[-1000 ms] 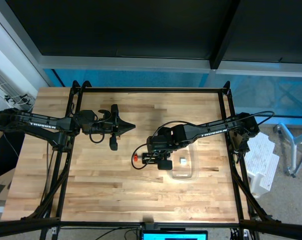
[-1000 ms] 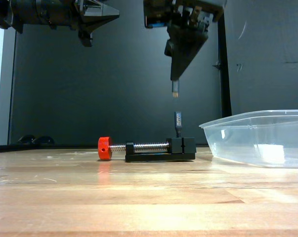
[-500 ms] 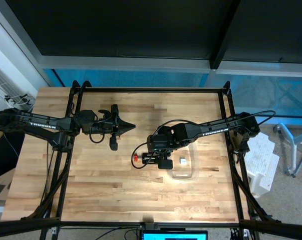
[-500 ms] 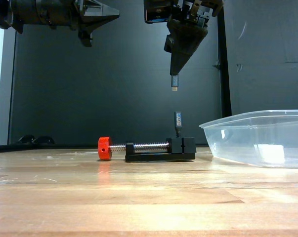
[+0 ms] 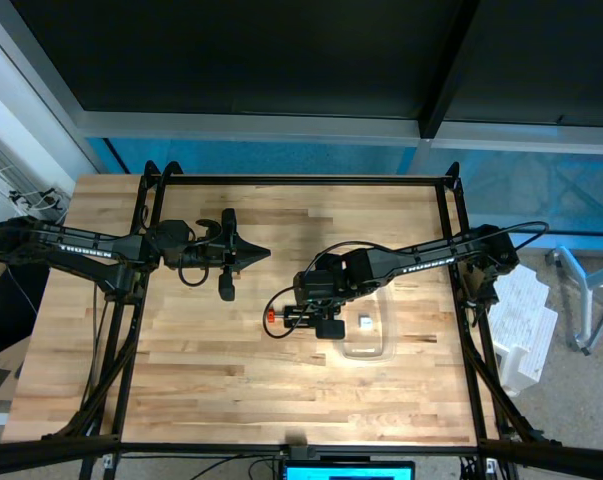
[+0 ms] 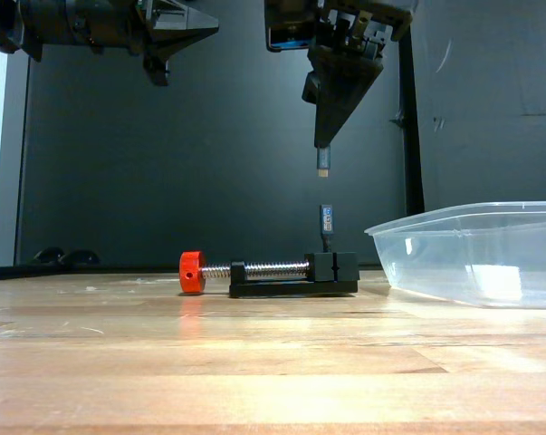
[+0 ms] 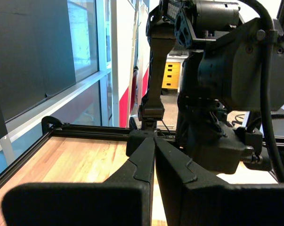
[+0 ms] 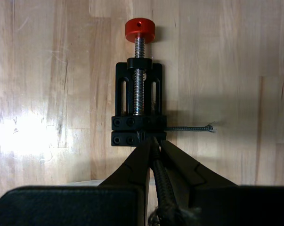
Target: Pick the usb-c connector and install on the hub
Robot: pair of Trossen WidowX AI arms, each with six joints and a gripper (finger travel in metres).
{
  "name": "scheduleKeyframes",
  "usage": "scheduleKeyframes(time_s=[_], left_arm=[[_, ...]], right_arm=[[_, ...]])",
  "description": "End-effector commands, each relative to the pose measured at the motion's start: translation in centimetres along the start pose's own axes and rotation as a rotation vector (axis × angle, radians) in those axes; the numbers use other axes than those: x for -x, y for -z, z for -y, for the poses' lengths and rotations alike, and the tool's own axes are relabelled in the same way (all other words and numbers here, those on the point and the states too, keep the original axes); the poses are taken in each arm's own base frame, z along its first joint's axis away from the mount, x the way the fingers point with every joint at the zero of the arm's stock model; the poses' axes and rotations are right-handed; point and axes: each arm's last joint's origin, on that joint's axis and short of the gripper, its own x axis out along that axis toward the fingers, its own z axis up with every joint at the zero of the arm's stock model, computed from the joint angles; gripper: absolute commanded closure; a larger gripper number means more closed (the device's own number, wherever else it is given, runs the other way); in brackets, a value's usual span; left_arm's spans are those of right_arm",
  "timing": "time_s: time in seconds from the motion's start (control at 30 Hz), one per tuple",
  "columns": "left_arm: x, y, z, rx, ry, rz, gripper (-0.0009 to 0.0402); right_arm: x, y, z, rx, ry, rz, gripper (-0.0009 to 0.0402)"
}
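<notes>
Connector (image 6: 322, 163) hangs clamped in right gripper (image 6: 323, 143) jaws, above hub (image 6: 291, 272) at table (image 5: 231, 360) centre, not touching it. Tray (image 6: 472, 249) stands just right of hub. Left gripper (image 5: 264, 252), jaws together, hangs far left.

1. The right end effector (image 6: 323, 143) is lower than half a second ago, back at about the height it had a second ago.
2. The usb-c connector (image 6: 323, 163) it holds hangs closer above the hub (image 6: 295, 275), its tip slightly nearer the right edge of the tabletop (image 6: 254, 362).
</notes>
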Motion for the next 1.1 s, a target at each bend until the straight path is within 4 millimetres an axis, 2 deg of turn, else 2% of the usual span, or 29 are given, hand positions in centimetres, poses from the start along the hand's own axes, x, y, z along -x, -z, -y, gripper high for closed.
scheduleKeyframes(time_s=[0.03,0.37,1.1], left_arm=[[0.0,0.0,0.0,0.0,0.0,0.0,0.0393],[0.0,0.0,0.0,0.0,0.0,0.0,0.0393],[0.0,0.0,0.0,0.0,0.0,0.0,0.0393]], right_arm=[[-0.7,0.0,-0.1,0.0,0.002,-0.015,0.0393],[-1.9,-0.2,-0.4,0.003,-0.003,-0.032,0.0393],[-2.1,0.1,-0.6,-0.014,-0.003,-0.043,0.0393]])
